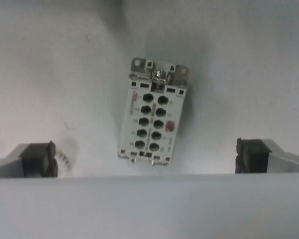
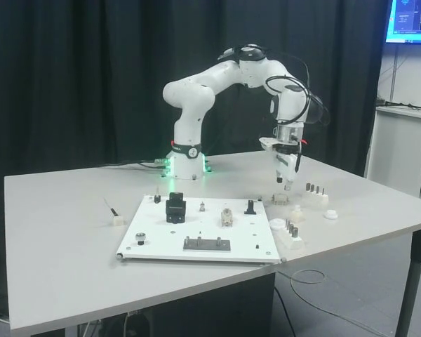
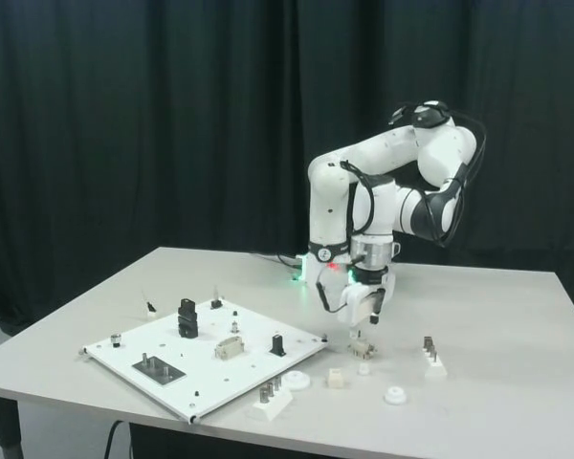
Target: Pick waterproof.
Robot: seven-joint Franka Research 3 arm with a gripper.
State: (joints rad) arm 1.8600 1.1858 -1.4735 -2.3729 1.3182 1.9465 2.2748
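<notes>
Currently the white assembly board [image 2: 200,235] occupies the left portion of the grey counter [image 2: 56,210] in the first room view, carrying a black block [image 2: 175,209] and several small fixtures. To the right of the board, off its edge, lie loose white parts, including a peg holder [image 2: 292,235] and a round cap [image 2: 330,214].

The waterproof connector [image 1: 153,112] lies flat on the counter, just beyond the board's right corner. In the wrist view it appears as a white rectangular body with two columns of dark round sockets and a metal bracket at one end.

The hand [image 1: 144,159] hangs directly above this connector, pointing downward. Its two black fingertips [image 1: 39,159] stand wide apart, released, and grasp nothing. The connector sits between the two fingertips, roughly centred in the gap, clear of both, its long axis running across the line that joins the tips.

In the second room view the hand [image 3: 362,328] is close above the connector [image 3: 363,348]; whether they touch cannot be told there. The white arm [image 3: 383,182] arches over from its base at the rear of the counter.
</notes>
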